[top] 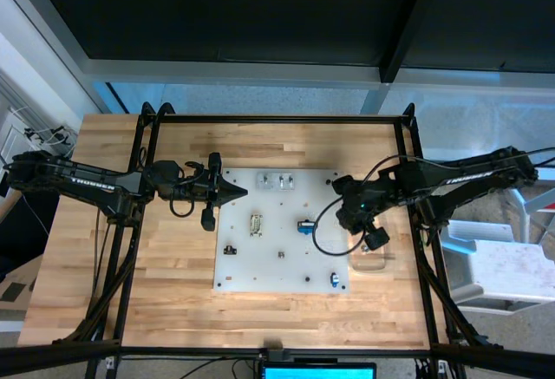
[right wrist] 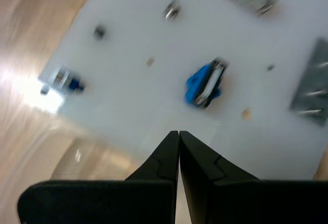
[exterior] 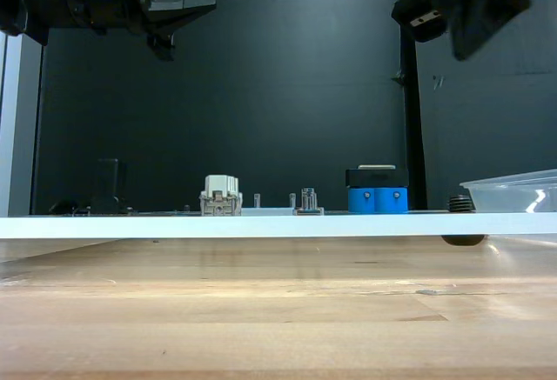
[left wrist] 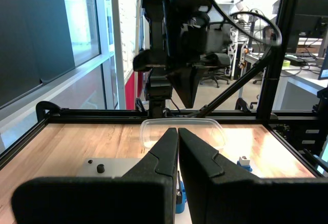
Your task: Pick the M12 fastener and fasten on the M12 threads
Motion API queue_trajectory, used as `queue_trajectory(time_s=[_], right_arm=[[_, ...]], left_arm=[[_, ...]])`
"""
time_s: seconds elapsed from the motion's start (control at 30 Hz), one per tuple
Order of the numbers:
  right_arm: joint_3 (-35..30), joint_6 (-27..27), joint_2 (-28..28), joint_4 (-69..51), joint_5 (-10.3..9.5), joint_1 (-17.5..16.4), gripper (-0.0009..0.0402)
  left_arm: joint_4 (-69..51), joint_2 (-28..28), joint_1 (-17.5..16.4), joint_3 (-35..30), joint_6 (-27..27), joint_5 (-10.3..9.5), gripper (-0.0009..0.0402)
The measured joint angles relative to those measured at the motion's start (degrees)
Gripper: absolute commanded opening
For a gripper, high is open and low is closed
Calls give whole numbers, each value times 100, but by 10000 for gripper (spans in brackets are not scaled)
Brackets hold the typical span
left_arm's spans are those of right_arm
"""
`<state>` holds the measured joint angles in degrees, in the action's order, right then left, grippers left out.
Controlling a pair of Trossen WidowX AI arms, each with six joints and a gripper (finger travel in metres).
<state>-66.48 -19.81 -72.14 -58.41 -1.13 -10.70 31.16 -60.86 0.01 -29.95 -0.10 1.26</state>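
Two grippers [left wrist: 178, 130] [right wrist: 179, 133], one white board [top: 260, 268], one tray [top: 371, 269].

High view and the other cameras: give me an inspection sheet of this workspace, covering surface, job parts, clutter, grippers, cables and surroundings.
Surface: wooden table with a white board at its middle.
Job's things: black ribbed stud on the board, ribs showing in the low view; nut not made out in any view.
Clutter: blue connector block and pale connector on the board; clear tray beside its right edge.
Grippers: left gripper shut, raised over the board's left edge; right gripper shut, raised over the board's right part.
Cables: black cable loops below the right arm.
Surroundings: black frame round the table.
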Motion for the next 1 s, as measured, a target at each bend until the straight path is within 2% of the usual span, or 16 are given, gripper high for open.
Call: queue_trajectory(time_s=[0.13, 0.27, 0.5, 0.67, 1.0], right_arm=[[-76, -273, -188, -509, 2, -94, 0], [-61, -326, -317, -826, 13, -146, 0], [35, -328, -426, -1147, 490, -350, 0], [219, -328, -428, -1115, 505, -664, 18], [743, -157, -428, -894, 450, -1104, 103]], left_arm=[[0, 0, 0, 0, 0, 0, 0], [0, 0, 0, 2, -2, -2, 0], [2, 0, 0, 0, 0, 0, 0], [2, 0, 0, 2, 0, 0, 0], [2, 0, 0, 0, -2, -2, 0]])
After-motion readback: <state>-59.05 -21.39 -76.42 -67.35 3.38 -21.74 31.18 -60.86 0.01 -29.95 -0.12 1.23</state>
